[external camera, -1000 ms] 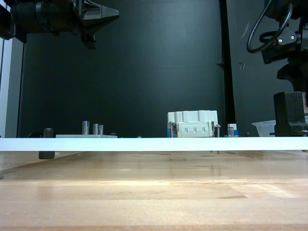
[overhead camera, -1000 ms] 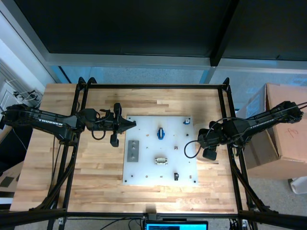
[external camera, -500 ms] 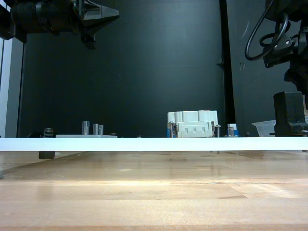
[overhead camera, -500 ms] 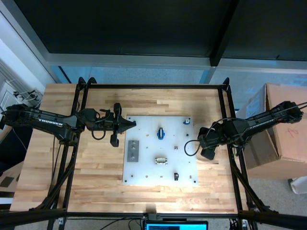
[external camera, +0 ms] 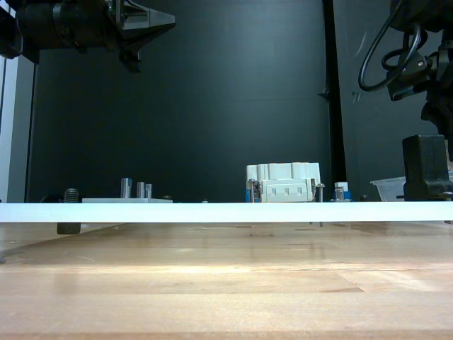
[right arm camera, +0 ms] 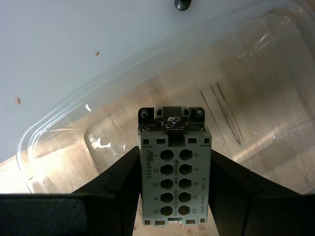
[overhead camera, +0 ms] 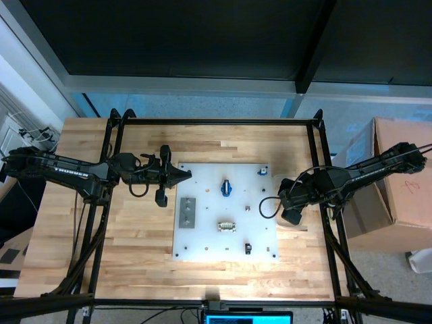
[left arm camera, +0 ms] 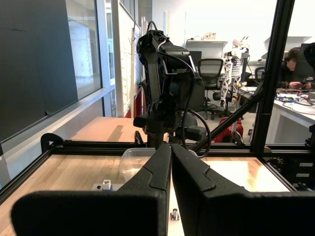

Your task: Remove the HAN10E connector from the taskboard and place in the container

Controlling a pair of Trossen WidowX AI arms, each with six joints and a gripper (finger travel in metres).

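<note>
The HAN10E connector [right arm camera: 174, 187], a grey block with ten numbered holes, is held upright between the black fingers [right arm camera: 120, 177] of my right gripper [right arm camera: 174, 167]. It hangs over the inside of the clear plastic container [right arm camera: 74, 118], clear of the board. In the high view the right gripper [overhead camera: 289, 210] is just past the right edge of the white taskboard [overhead camera: 202, 243], above the container [overhead camera: 291, 227]. A grey socket housing [overhead camera: 227, 227] remains mounted mid-board. My left gripper [overhead camera: 183, 173] hovers shut and holding nothing above the board's left far corner.
The taskboard carries a blue part [overhead camera: 226, 187], a grey plate with pegs [overhead camera: 187, 211] and a small black block [overhead camera: 248, 248]. A black frame [overhead camera: 216, 122] rings the table. A cardboard box [overhead camera: 398, 182] stands off the table at the right.
The right gripper with the connector has shifted slightly left and away from the near edge, above the container. The left arm has not moved.
</note>
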